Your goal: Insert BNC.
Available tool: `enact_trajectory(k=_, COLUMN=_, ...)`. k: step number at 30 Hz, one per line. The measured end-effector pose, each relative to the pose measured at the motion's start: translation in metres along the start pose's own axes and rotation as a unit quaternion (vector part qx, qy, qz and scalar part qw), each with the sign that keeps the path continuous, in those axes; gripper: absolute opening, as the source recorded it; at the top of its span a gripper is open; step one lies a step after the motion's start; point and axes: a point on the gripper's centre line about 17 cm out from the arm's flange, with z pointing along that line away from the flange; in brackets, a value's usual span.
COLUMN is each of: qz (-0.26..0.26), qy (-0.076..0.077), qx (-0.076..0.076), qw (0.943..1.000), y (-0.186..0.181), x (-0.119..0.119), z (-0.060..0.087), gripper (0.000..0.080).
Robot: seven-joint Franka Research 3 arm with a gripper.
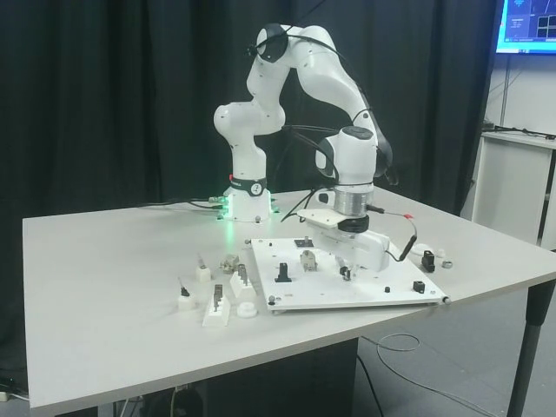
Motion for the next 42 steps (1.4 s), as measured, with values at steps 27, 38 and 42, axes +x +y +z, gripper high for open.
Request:
enact_trajectory(k=27, qz=0.204, qy=-0.008, qx=0.001, qw=0.979, y=0.0003, x=0.0001, z=0.0005, gripper=0.0121)
enact_trajectory(k=38, qz=0.246, qy=-0.013, qx=0.004, qw=0.9693, y=0.0004, x=-0.0007, z=0.0008, gripper=0.0121)
enact_trajectory(k=42, qz=0.249, qy=-0.01, qx=0.004, qw=0.9683, y=0.0003, x=-0.0007, z=0.0009, gripper=0.0121)
